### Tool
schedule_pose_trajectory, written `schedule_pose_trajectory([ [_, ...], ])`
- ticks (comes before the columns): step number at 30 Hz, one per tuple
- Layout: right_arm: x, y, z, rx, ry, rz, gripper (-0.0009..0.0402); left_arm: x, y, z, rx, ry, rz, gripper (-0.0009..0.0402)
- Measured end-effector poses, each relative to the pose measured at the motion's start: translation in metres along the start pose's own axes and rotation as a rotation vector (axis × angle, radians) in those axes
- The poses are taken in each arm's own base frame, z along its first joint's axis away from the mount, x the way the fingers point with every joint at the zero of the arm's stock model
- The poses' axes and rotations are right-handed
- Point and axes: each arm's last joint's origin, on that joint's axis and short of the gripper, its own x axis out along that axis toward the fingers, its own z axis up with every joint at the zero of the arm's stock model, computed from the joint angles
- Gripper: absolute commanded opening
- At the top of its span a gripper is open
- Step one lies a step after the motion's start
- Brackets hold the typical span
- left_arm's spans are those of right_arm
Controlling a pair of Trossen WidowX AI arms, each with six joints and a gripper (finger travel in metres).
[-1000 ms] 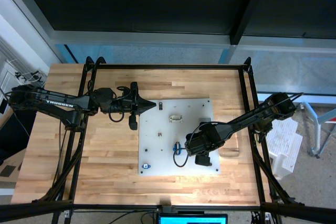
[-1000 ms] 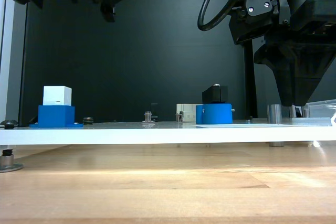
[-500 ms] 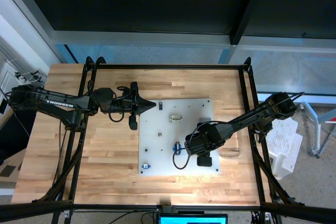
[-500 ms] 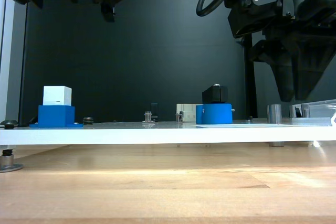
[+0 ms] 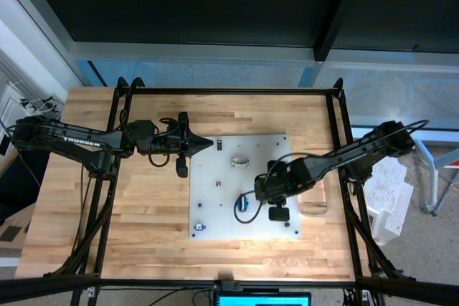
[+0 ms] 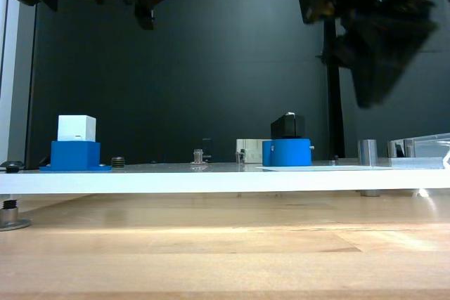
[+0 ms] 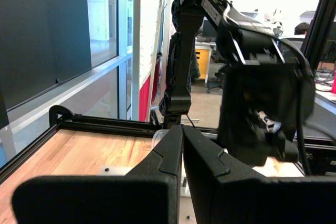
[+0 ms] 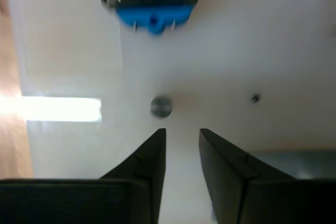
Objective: Pick the 16mm cylinder and install on the taskboard
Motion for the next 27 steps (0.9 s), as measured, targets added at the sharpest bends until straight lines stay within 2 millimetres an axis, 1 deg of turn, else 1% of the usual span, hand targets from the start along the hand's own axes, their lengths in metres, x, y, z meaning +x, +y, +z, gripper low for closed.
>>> schedule_pose_trajectory([
  [4,-0.020,-0.014,0.006,-0.022,-0.115,0.011,-0.0004,0.000,0.000,0.000,0.000,0.000,0.000,0.0000],
  [7,-0.031,-0.023,0.012,-0.033,-0.202,0.017,0.0005,0.000,0.000,0.000,0.000,0.000,0.000,0.0000],
  [9,-0.038,-0.030,0.015,-0.025,-0.255,0.018,-0.0002,0.000,0.000,0.000,0.000,0.000,0.000,0.0000],
  [14,-0.056,-0.046,0.022,-0.041,-0.391,0.008,0.0000,0.000,0.000,0.000,0.000,0.000,0.000,0.0000],
  [20,-0.076,-0.062,0.027,-0.083,-0.531,-0.015,0.0000,0.000,0.000,0.000,0.000,0.000,0.000,0.0000],
  [23,-0.087,-0.070,0.028,-0.096,-0.596,0.008,0.0000,0.000,0.000,0.000,0.000,0.000,0.000,0.0000],
  [27,-0.095,-0.082,0.029,-0.113,-0.649,0.022,0.0000,0.000,0.000,0.000,0.000,0.000,0.000,0.0000],
])
